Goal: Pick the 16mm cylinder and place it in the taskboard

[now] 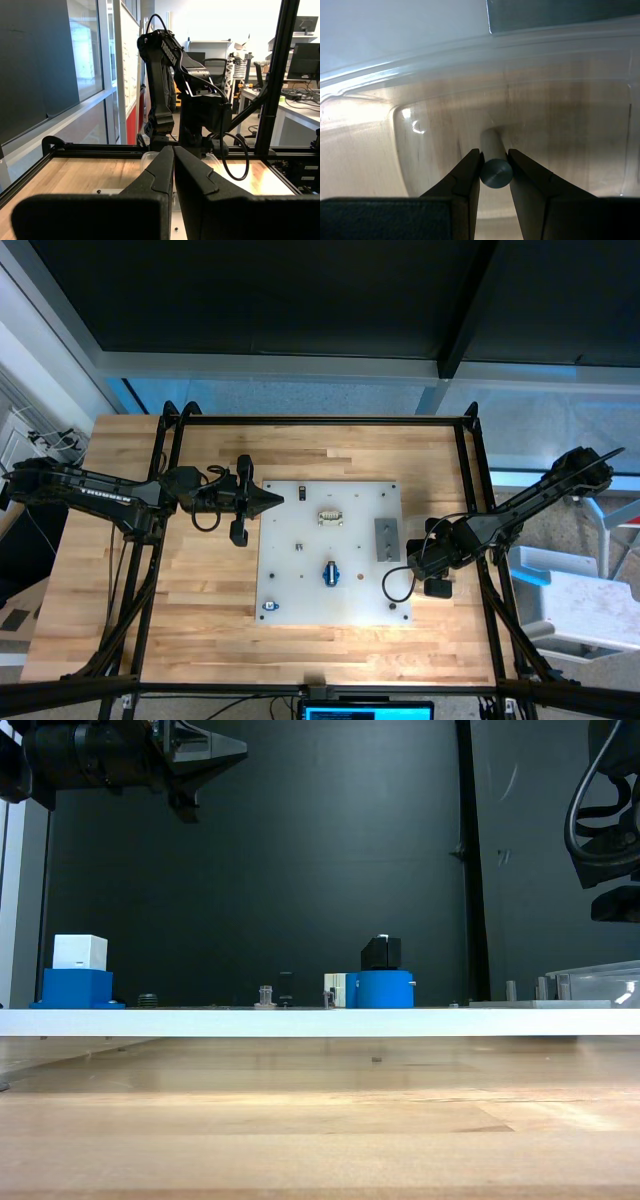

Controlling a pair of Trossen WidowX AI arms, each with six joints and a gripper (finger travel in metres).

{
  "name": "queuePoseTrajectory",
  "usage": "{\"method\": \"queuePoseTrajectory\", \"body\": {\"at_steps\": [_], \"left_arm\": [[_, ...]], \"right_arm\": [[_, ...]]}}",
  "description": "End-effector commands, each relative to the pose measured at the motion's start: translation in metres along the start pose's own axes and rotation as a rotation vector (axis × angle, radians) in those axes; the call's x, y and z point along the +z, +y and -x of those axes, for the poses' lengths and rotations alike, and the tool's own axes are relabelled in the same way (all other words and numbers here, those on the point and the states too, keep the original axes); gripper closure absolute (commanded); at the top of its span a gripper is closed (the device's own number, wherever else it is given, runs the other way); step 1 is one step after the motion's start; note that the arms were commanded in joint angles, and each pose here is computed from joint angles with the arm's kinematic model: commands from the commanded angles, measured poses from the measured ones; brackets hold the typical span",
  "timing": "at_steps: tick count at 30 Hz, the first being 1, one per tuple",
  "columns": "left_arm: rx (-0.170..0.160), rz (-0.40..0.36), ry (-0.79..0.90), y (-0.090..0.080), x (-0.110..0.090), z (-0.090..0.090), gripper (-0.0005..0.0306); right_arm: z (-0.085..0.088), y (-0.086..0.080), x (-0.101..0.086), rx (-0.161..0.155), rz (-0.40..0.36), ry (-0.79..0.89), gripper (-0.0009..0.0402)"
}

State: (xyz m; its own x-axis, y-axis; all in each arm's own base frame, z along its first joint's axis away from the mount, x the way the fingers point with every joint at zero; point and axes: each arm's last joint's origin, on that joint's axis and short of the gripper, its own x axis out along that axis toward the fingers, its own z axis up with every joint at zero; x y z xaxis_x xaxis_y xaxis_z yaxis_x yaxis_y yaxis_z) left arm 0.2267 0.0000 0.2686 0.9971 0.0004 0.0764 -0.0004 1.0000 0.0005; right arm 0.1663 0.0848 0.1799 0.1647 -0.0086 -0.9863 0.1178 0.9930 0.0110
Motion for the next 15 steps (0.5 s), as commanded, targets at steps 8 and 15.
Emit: {"method": "queuePoseTrajectory", "body": {"at_steps": [8,15], "left_arm": [[0.0,0.0,0.0,0.0,0.0,0.0,0.03],[0.0,0.0,0.0,0.0,0.0,0.0,0.03]], "right_arm": [[0.02,0.001,0.004,0.0,0.001,0.002,0.0366],[0.033,0.0,0.005,0.002,0.001,0.001,0.0365]]}}
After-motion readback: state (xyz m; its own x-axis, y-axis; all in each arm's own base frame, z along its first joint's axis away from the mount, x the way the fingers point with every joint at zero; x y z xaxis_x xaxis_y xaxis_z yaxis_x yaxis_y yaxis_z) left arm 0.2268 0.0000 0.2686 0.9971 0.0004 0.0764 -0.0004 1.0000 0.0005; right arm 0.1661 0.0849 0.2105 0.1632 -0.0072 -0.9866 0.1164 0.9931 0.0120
